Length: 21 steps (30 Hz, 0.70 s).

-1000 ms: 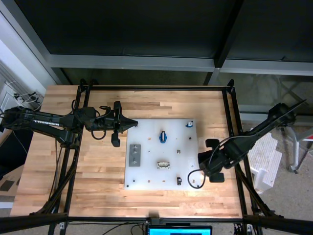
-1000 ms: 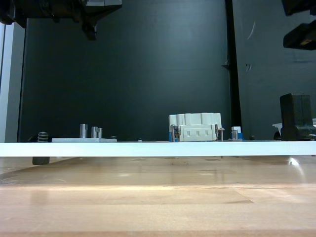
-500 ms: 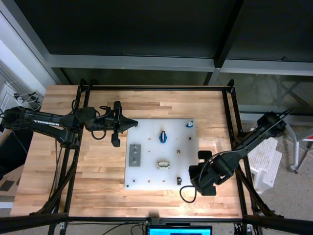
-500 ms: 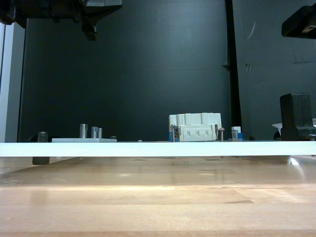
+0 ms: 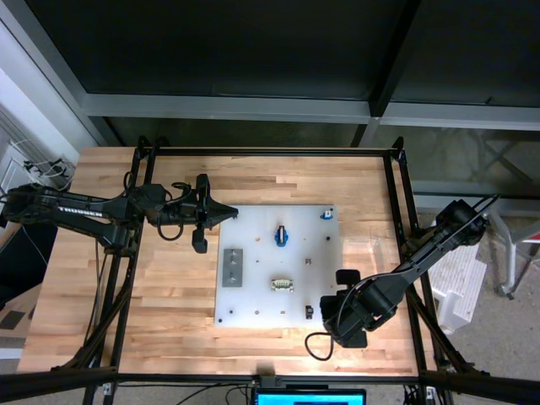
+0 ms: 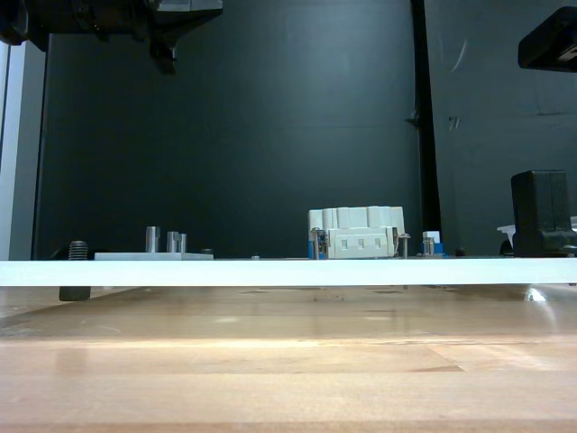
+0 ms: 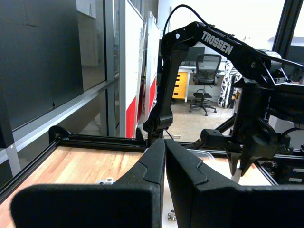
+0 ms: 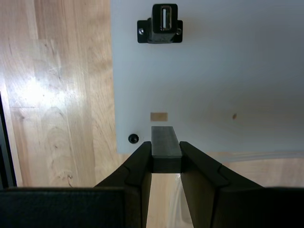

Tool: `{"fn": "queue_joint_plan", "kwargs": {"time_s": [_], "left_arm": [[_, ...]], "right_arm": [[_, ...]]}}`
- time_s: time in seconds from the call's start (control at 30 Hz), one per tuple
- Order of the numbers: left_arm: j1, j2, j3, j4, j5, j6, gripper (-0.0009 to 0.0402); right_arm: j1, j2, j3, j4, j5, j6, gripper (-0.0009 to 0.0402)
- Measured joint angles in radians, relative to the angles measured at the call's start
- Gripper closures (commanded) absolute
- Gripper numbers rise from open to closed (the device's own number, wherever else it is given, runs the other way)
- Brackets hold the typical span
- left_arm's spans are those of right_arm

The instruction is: Pick the 16mm bar and install on taskboard

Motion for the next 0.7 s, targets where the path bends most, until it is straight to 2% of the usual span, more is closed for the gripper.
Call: {"fn": "queue_joint_plan", "kwargs": {"time_s": [0.7], "left_arm": [[0.0,0.0,0.0,0.0,0.0,0.0,0.0393]], "right_arm": [[0.002,0.001,0.0,0.007,0.0,0.0,0.0385]]}}
